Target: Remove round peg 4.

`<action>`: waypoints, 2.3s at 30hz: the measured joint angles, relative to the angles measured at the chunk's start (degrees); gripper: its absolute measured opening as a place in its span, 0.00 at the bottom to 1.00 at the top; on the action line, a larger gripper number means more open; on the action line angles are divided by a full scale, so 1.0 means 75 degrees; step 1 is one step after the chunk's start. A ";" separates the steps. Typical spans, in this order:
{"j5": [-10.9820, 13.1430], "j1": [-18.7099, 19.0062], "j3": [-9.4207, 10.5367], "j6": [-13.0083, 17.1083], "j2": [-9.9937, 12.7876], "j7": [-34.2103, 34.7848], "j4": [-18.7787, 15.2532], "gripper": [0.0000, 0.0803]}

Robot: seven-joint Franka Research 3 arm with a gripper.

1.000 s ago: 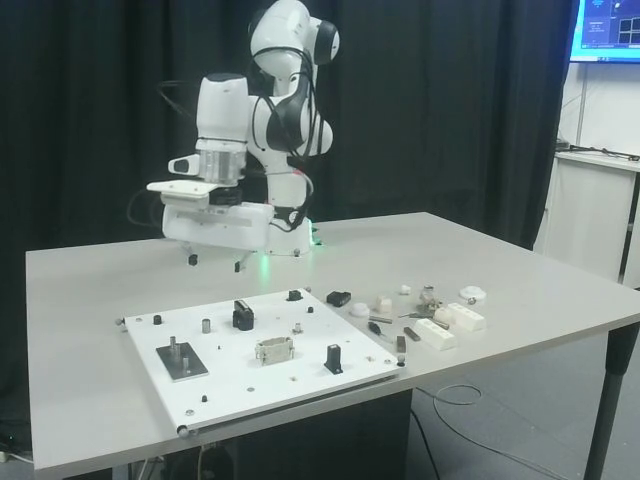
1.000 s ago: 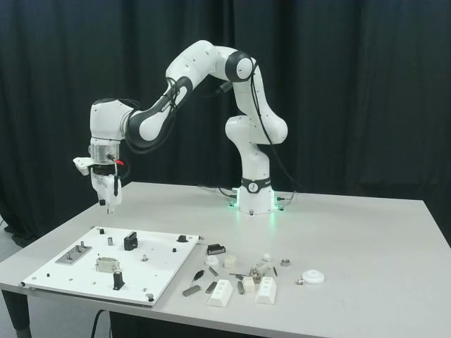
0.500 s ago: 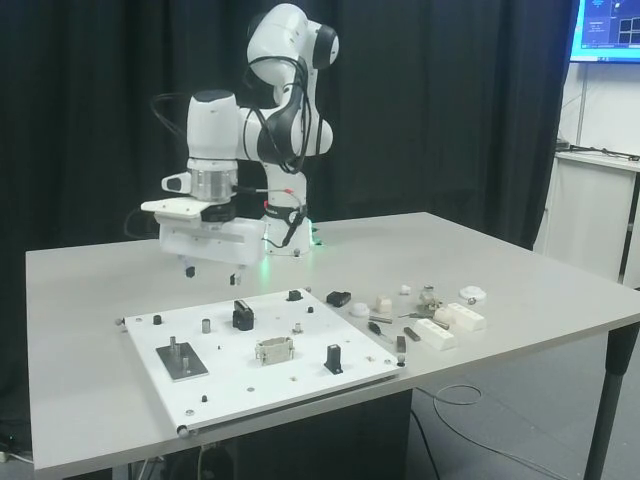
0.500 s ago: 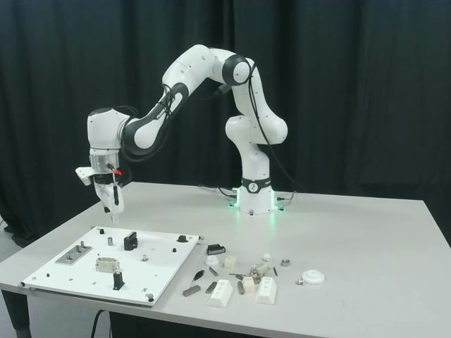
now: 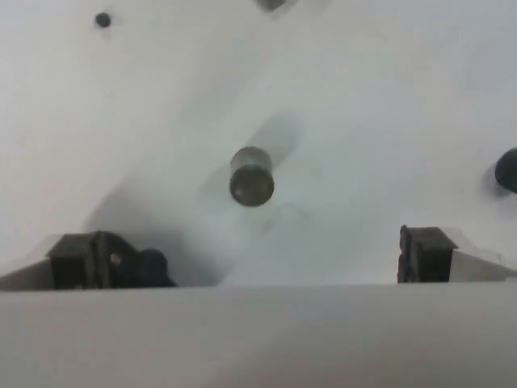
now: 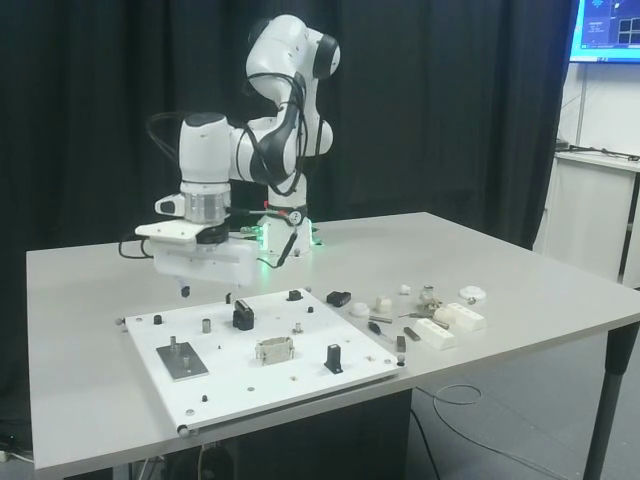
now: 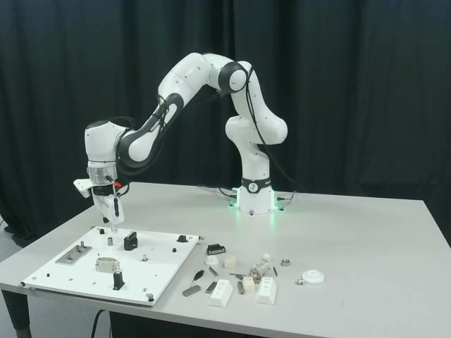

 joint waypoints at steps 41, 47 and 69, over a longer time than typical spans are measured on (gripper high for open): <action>0.0475 -0.0020 0.0052 0.0469 0.0632 -0.0963 0.0160 1.00; 0.0475 -0.0011 0.0058 0.0469 0.0664 -0.0963 0.0160 1.00; 0.0714 0.0015 0.0092 0.0556 0.0821 -0.1009 0.0160 1.00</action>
